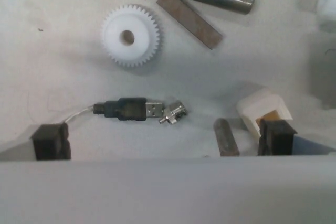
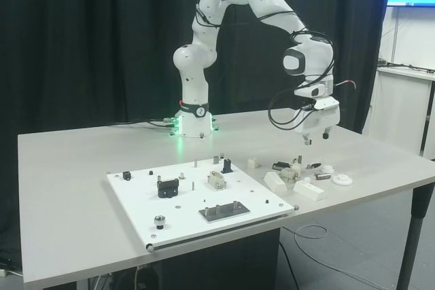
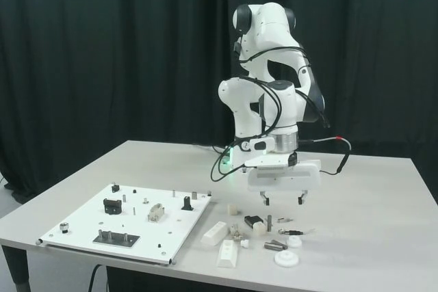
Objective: Remove square peg 4.
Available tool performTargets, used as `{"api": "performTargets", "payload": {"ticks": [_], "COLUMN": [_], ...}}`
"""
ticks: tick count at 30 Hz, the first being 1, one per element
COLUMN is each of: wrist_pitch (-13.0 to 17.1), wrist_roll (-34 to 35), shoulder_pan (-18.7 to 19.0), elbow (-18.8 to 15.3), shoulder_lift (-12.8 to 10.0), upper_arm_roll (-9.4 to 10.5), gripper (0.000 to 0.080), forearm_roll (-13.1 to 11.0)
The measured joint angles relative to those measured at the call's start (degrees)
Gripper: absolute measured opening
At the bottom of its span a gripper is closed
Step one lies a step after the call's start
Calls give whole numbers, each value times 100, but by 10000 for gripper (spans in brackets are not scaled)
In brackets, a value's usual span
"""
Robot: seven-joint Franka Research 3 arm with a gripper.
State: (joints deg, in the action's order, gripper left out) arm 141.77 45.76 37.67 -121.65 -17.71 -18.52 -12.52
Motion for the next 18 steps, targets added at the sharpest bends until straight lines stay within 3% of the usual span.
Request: {"api": "performTargets", "payload": {"ticks": [18], "wrist_pitch": [0], "wrist_roll": [36], "shoulder_pan": [-5], "elbow": [91], "shoulder_lift": [-78], "upper_arm_roll": [-31], "gripper": [800], "forearm_roll": [15]}}
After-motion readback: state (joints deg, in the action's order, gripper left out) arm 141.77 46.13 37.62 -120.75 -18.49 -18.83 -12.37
